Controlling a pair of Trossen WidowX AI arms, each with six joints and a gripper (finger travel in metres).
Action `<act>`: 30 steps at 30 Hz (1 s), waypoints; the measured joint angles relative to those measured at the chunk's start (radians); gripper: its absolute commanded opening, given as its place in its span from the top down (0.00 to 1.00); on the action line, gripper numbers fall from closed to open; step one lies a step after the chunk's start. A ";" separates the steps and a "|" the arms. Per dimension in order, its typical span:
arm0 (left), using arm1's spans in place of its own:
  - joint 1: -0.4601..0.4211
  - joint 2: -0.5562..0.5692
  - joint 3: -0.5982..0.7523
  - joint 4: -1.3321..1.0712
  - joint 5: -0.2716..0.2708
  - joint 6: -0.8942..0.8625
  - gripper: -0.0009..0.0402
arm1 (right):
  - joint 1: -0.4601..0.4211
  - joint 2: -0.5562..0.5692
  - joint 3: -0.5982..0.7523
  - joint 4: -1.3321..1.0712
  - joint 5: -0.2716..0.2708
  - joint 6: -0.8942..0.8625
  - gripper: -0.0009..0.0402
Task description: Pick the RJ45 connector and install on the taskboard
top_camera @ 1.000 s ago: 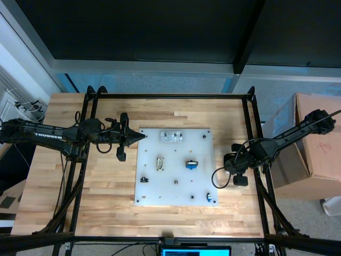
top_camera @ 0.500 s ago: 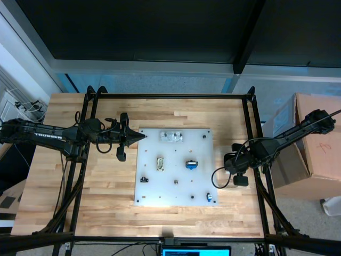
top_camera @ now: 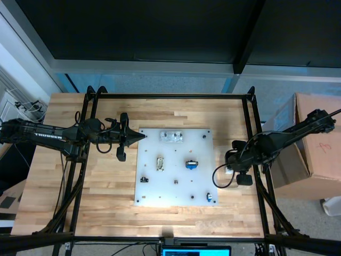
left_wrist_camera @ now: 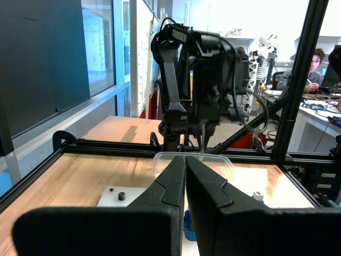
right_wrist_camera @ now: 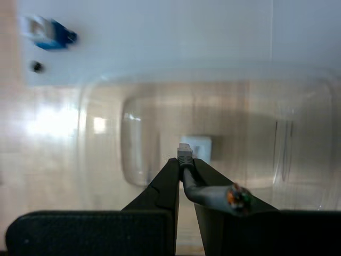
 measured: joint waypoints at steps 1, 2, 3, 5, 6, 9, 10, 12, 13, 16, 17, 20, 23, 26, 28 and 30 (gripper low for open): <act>0.000 0.000 0.000 0.000 0.000 0.000 0.98 | 0.000 0.003 0.018 -0.005 0.000 0.000 0.98; 0.000 0.000 0.000 0.000 0.000 0.000 0.98 | 0.001 0.007 0.036 -0.010 0.000 0.000 0.98; 0.000 0.000 0.000 0.000 0.000 0.000 0.98 | 0.002 0.014 0.052 -0.019 0.000 0.000 0.98; 0.000 0.000 0.000 0.000 0.000 0.000 0.98 | 0.002 0.032 0.082 -0.045 0.000 -0.003 0.98; 0.000 0.000 0.000 0.000 0.000 0.000 0.98 | 0.003 0.040 0.095 -0.051 0.000 -0.004 0.98; 0.000 0.000 0.000 0.000 0.000 0.000 0.98 | 0.010 0.075 0.135 -0.061 0.000 -0.003 0.98; 0.000 0.000 0.000 0.000 0.000 0.000 0.98 | 0.016 0.090 0.148 -0.061 0.000 0.000 0.98; 0.000 0.000 0.000 0.000 0.000 0.000 0.98 | 0.036 0.123 0.173 -0.060 0.000 0.007 0.98; 0.000 0.000 0.000 0.000 0.000 0.000 0.98 | 0.045 0.141 0.186 -0.060 0.000 0.011 0.98; 0.000 0.000 0.000 0.000 0.000 0.000 0.98 | 0.068 0.204 0.234 -0.060 0.000 0.029 0.98; 0.000 0.000 0.000 0.000 0.000 0.000 0.98 | 0.073 0.224 0.251 -0.059 0.000 0.034 0.98; 0.000 0.000 0.000 0.000 0.000 0.000 0.98 | 0.087 0.281 0.308 -0.060 0.000 0.035 0.98; 0.000 0.000 0.000 0.000 0.000 0.000 0.98 | 0.107 0.338 0.360 -0.061 0.001 0.038 0.98; 0.000 0.000 0.000 0.000 0.000 0.000 0.98 | 0.135 0.394 0.403 -0.059 0.020 0.045 0.98; 0.000 0.000 0.000 0.000 0.000 0.000 0.98 | 0.153 0.423 0.422 -0.060 0.027 0.050 0.98; 0.000 0.000 0.000 0.000 0.000 0.000 0.98 | 0.169 0.445 0.432 -0.056 0.027 0.068 0.98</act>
